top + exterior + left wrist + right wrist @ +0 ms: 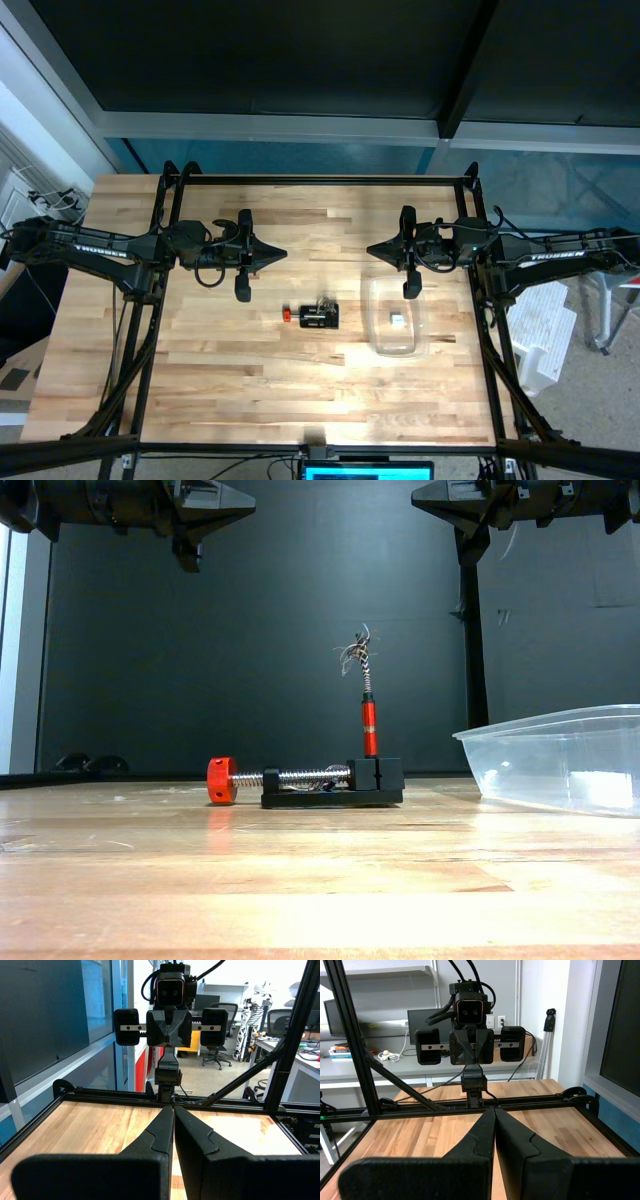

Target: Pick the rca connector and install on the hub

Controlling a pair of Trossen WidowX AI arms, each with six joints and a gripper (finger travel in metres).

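Note:
The hub [318, 317] is a small black block with a red-orange knob, lying mid-table; in the low view the hub [332, 783] shows a threaded rod running to that knob. What looks like the rca connector [368, 715], a thin plug with a red sleeve and frayed silvery braid, stands upright on the hub's right end and shows from above as the rca connector [323, 302]. My left gripper [283, 255] hovers high, back-left of the hub, shut and holding nothing. Back-right of the hub, my right gripper [369, 250] also hangs shut and bare.
A clear plastic tray [381, 340] sits right of the hub with a small white square piece [398, 319] inside; its wall [520, 758] rises at the low view's right. A black frame [320, 181] borders the table.

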